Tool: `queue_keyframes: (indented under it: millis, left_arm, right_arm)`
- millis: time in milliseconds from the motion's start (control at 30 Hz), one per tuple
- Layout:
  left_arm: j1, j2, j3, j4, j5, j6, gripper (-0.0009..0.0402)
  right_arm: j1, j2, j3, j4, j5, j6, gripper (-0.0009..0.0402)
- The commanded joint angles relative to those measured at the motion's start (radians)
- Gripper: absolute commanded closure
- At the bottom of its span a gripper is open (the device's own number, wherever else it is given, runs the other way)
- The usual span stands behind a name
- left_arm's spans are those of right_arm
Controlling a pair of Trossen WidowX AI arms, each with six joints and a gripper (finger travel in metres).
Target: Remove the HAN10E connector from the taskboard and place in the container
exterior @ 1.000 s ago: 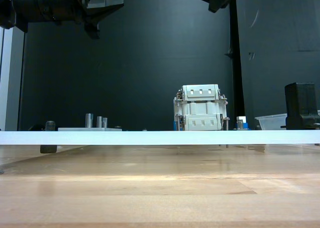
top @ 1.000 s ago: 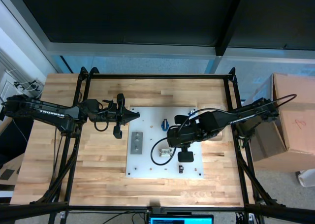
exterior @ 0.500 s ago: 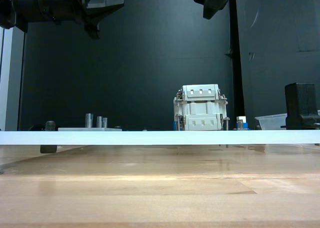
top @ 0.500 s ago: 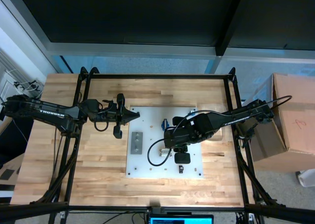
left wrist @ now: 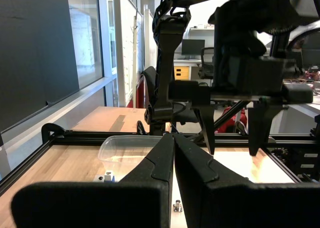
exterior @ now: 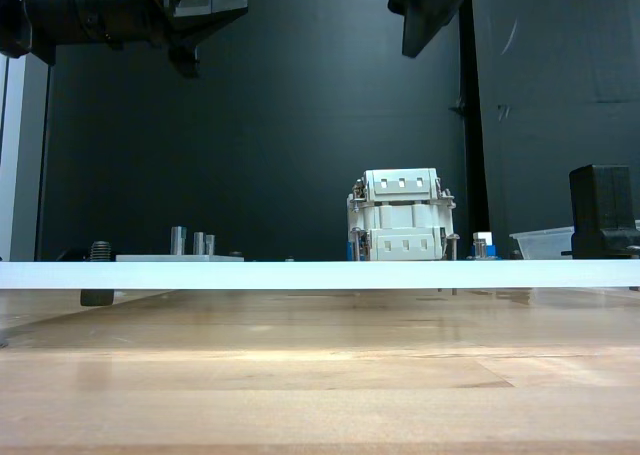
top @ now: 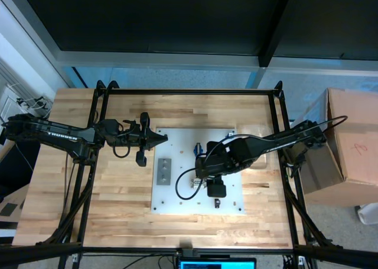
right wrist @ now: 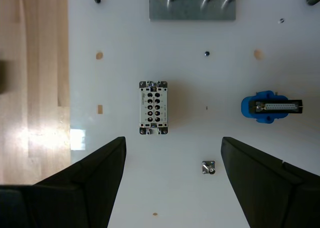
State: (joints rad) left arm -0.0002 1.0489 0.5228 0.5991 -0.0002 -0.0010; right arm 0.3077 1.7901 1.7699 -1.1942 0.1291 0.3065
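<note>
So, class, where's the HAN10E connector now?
In the low view, the HAN10E connector stands seated on the taskboard, untouched; the open right hand hangs above it, the shut left hand high at left.

Left gripper pinched, right gripper spread, both aloft

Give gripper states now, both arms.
Left gripper: shut, empty, high near the taskboard's left edge.
Right gripper: open, above the seated HAN10E connector.
</note>
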Motion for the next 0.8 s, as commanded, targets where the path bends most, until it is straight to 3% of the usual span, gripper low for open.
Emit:
queue_keyframes:
  millis: [33, 300, 567, 800]
  left_arm:
    - [0.0, 0.0, 0.0, 0.0, 0.0, 0.0, 0.0393]
    - [0.0, 0.0, 0.0, 0.0, 0.0, 0.0, 0.0393]
    - [0.0, 0.0, 0.0, 0.0, 0.0, 0.0, 0.0393]
    - [0.0, 0.0, 0.0, 0.0, 0.0, 0.0, 0.0393]
  right_arm:
    - [0.001, 0.032, 0.0, 0.001, -0.001, 0.0, 0.0116]
    - [0.0, 0.112, 0.0, 0.01, -0.003, 0.0, 0.0116]
    - [0.0, 0.166, 0.0, 0.056, -0.051, -0.001, 0.0116]
    - [-0.002, 0.195, 0.0, 0.07, -0.055, 0.0, 0.0116]
